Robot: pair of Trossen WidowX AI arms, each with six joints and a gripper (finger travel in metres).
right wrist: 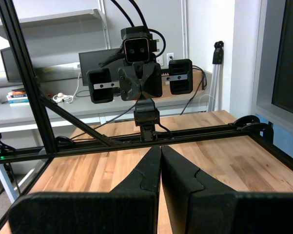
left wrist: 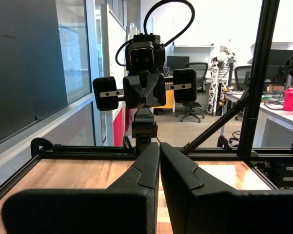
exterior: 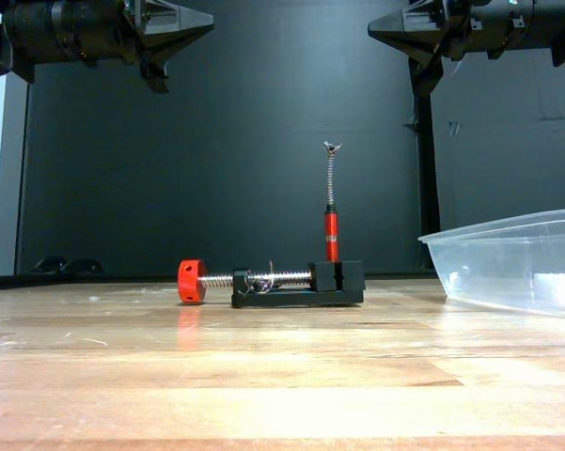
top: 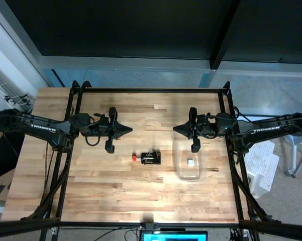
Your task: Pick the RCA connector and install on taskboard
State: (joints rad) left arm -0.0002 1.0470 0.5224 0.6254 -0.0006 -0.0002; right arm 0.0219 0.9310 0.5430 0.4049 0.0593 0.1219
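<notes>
Wood table (top: 90, 191). Left gripper (top: 129, 130) high, fingers pressed together, holding nothing. Taskboard (top: 151, 157) mid-table, red knob (top: 134, 157) pointing left. Right gripper (top: 176, 129) also high, closed tight, empty, beyond clear tray (top: 187, 173) with white cube (top: 190, 162). RCA connector too small to locate.

The right gripper (right wrist: 160, 147), fingers pressed together, points over the wooden table (right wrist: 236, 165) toward the left gripper (right wrist: 140, 87) facing it.
</notes>
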